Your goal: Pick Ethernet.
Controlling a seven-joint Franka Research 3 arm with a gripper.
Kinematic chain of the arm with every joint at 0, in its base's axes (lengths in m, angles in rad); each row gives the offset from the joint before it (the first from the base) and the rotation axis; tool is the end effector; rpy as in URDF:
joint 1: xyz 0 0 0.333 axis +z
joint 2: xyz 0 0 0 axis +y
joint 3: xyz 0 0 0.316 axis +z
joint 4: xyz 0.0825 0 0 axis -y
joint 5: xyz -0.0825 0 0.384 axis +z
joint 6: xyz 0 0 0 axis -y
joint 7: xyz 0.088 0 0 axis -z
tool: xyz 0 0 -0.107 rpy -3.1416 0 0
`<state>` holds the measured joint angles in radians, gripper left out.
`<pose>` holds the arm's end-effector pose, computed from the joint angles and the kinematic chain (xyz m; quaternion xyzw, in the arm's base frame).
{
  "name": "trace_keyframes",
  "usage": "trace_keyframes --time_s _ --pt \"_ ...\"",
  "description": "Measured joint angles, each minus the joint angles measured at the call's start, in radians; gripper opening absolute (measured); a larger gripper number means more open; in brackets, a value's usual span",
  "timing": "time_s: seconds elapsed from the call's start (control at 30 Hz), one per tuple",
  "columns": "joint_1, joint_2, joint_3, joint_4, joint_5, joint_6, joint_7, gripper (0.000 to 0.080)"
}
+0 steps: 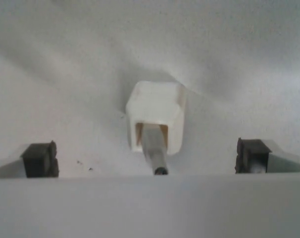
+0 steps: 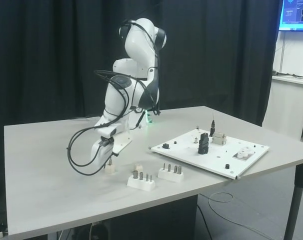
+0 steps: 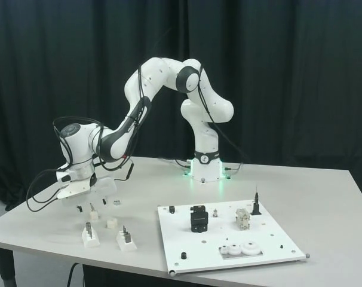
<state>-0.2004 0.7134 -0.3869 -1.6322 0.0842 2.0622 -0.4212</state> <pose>0.5676 -0.3404 0.2088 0.9859 -0.0778 -0.1458 0.0274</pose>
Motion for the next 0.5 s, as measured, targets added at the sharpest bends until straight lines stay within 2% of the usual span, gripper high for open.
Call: trace_keyframes --time_s 0.2,0.5 --pt "0.000 -0.002 -0.001 -0.024 0.007 0.038 0.000 0.0800" --pt "0.000 -0.009 -0.005 -0.047 0.030 0.062 0.000 0.0798"
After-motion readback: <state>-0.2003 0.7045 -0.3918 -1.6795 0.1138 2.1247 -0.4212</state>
